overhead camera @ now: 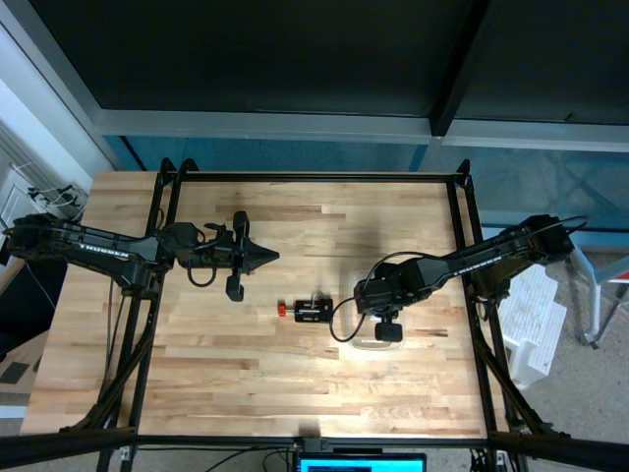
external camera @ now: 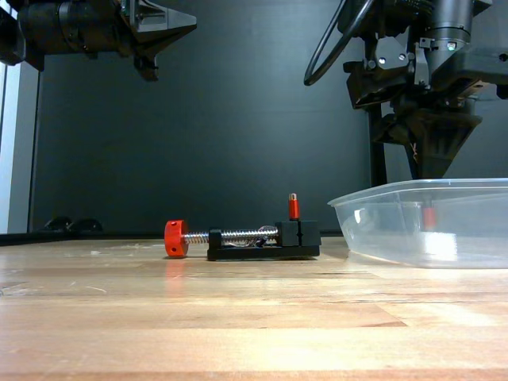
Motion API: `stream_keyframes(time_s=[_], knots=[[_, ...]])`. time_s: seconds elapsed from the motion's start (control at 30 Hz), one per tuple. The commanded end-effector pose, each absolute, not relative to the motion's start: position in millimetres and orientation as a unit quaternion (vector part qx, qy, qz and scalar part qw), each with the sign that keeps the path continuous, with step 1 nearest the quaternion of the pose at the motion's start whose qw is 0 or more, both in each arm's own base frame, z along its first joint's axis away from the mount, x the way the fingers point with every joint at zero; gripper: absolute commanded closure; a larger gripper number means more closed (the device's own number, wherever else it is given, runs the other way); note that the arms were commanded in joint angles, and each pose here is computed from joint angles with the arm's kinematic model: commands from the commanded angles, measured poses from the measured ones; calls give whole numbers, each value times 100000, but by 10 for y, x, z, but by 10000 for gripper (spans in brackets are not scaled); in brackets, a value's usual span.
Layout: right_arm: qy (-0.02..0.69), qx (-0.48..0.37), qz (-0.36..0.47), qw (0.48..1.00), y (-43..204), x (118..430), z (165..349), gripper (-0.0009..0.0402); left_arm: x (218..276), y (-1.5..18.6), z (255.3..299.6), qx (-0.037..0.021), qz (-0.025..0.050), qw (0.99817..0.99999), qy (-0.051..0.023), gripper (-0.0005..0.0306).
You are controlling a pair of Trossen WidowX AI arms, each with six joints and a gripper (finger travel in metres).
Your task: Pick the rca connector and install on the hub
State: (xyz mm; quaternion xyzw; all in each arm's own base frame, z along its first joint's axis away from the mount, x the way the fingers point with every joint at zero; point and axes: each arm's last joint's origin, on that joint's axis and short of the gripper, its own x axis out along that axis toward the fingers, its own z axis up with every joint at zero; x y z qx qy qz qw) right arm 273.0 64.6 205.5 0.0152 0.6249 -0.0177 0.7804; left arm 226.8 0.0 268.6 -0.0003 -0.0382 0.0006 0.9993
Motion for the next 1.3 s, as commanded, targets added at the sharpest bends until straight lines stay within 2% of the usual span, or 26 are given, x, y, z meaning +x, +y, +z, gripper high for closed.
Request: stream_keyframes(time_s=[0.03,0.7,1.03,1.3], knots=[[62501,1636,-1572,78029,652,2731,2055,393,2269,0,2686,-12,38,99927,-3823,300],[62353,1679,-1718,78143,648,2695,1930,393,2269,0,2685,-12,38,99928,-3804,300],[62469,1610,-1702,78052,649,2692,1929,392,2269,0,2685,-12,38,99928,-3804,300],[62408,1625,-1718,78100,649,2695,1935,354,2269,0,2686,-12,38,99927,-3823,300]])
